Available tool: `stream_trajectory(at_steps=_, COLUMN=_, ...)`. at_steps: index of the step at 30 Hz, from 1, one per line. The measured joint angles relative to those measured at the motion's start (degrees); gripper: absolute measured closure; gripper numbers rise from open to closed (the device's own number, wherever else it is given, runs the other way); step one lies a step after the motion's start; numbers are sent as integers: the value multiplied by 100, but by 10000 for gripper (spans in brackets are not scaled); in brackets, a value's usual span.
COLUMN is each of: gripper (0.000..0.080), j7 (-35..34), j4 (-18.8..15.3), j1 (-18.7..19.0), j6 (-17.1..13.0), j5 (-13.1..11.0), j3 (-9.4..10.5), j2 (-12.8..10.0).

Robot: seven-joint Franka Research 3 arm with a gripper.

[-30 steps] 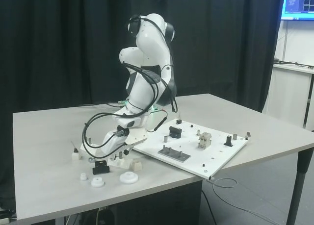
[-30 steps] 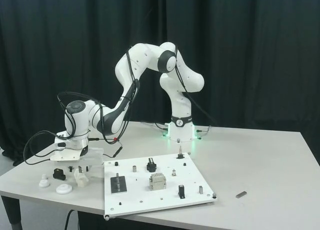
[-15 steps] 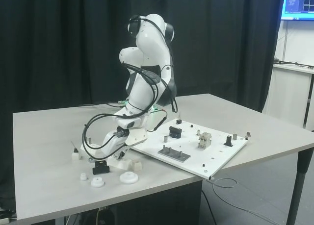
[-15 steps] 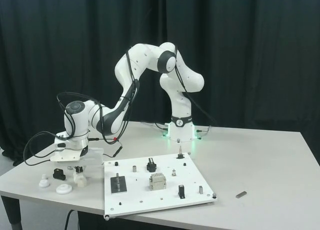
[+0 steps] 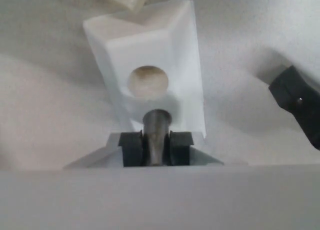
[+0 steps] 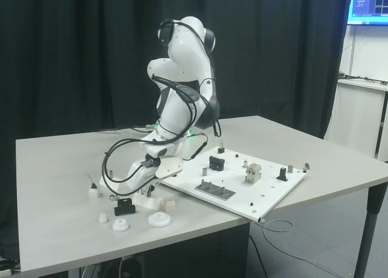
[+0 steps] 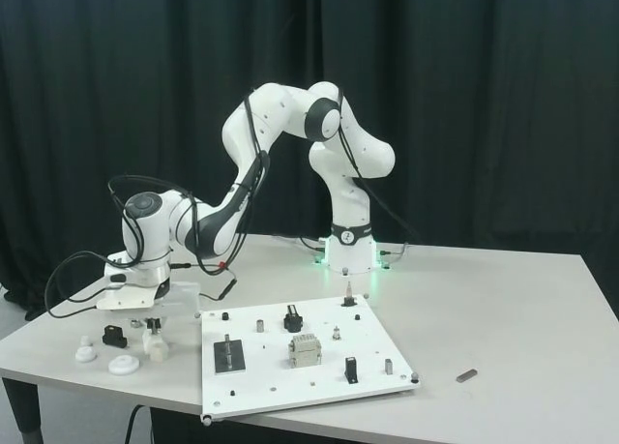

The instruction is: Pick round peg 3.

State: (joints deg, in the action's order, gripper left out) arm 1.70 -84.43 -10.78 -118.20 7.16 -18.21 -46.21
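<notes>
round peg 3 (image 5: 157,135) is a grey cylinder clamped upright between the two black fingertips (image 5: 131,149) of the gripper (image 5: 156,149), just above the white holder block (image 5: 150,74). the block shows an open round hole beside the peg's tip. in the room views the gripper (image 7: 147,316) sits low at the surface's (image 7: 522,299) corner, over the block (image 7: 155,344) and near the black part (image 7: 114,336) and the white round parts (image 7: 123,365). the white assembly board (image 7: 300,352) lies beside them, carrying small fixtures. a small grey piece (image 7: 466,374) lies apart on the surface. a screen (image 6: 368,5) in the first room view's upper corner carries writing too small to read; no other labels are legible.
</notes>
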Motion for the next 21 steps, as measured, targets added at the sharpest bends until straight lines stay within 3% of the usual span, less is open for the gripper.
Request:
stream_trajectory(at_steps=11, gripper=692, j7=0, j4=388, j1=3, j6=636, j5=0, j3=1, j2=1)
stream_trajectory(at_steps=21, gripper=692, j7=0, j4=566, j1=3, j6=867, j5=0, j3=3, j2=1)
